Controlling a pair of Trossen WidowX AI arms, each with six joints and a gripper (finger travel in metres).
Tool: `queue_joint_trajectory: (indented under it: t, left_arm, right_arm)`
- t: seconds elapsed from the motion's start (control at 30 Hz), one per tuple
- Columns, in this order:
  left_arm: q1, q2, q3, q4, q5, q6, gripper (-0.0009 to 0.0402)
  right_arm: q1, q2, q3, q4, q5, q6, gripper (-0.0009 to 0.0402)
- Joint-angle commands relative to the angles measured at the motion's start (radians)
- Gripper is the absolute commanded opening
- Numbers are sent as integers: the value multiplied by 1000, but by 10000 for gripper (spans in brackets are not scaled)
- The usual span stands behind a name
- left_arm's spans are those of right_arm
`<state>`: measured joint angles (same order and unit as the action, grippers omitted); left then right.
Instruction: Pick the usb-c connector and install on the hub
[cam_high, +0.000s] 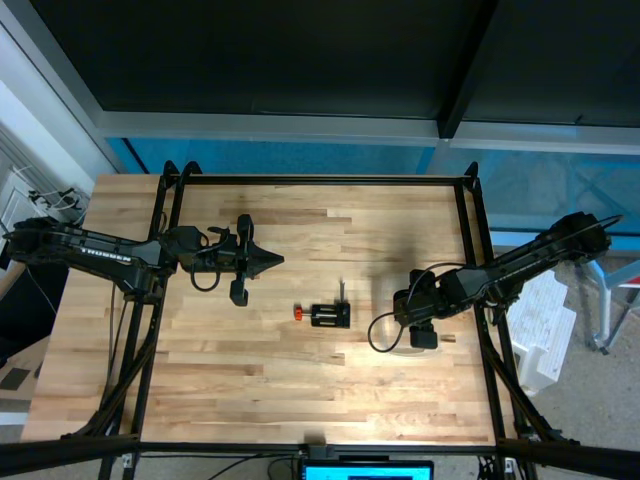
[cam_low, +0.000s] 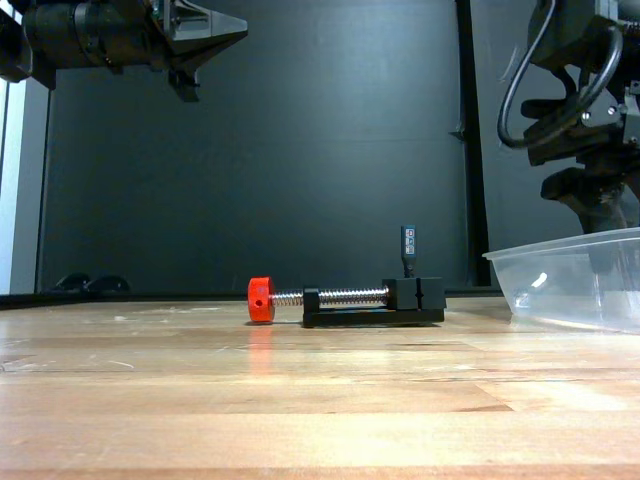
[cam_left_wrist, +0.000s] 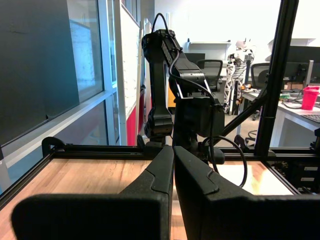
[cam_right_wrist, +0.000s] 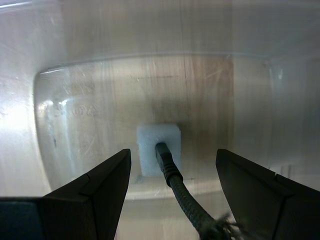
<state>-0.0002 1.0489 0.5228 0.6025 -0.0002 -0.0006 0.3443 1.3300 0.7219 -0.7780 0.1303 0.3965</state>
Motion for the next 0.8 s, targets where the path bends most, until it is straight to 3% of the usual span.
queue_joint_trajectory:
  t: [0.03,0.8]
  left_arm:
    - [0,0,0,0,0,0,0]
    - [0,0,0,0,0,0,0]
  right_arm:
    - [2,1,-8,13,0,11,235]
    - [10,1,-19,23,0,15,102]
